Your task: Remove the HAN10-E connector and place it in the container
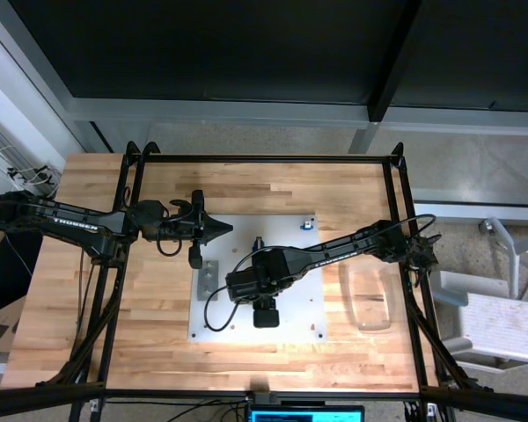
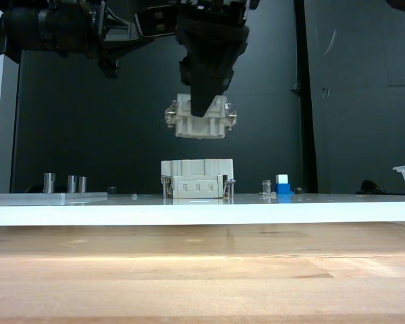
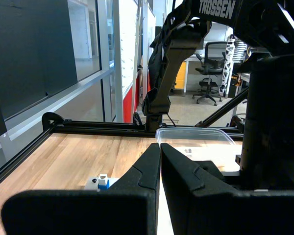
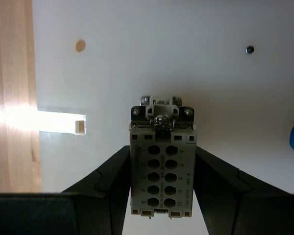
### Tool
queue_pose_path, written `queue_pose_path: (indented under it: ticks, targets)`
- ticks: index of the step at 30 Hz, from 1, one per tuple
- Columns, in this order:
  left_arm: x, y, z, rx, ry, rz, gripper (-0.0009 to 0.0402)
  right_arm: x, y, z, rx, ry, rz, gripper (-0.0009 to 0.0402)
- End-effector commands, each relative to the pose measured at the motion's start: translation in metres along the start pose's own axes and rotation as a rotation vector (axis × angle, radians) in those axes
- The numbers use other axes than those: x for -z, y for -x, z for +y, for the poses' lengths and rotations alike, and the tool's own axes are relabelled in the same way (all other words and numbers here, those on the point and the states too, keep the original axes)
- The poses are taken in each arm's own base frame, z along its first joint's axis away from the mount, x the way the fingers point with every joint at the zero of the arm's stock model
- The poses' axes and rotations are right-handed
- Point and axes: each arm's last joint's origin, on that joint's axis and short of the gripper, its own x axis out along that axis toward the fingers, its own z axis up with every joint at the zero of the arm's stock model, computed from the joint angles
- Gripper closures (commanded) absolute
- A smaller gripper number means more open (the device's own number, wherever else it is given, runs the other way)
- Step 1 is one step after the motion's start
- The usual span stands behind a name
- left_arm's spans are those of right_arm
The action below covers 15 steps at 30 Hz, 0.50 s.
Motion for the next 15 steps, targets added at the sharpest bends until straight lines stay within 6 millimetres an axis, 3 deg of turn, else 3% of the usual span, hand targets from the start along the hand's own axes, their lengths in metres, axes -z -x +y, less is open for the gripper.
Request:
queue_pose_path:
  ticks: [1, 15]
  targets:
    - [0.000, 0.000, 0.000, 0.000, 0.000, -0.001, 0.0393, 0.007, 0.003, 0.000, -0.003, -0.004, -0.011, 0.0361]
    - [0.000, 0.000, 0.000, 0.000, 0.000, -0.001, 0.0393, 0.058, 0.026, -0.011, 0.003, -0.027, -0.027, 0.0361]
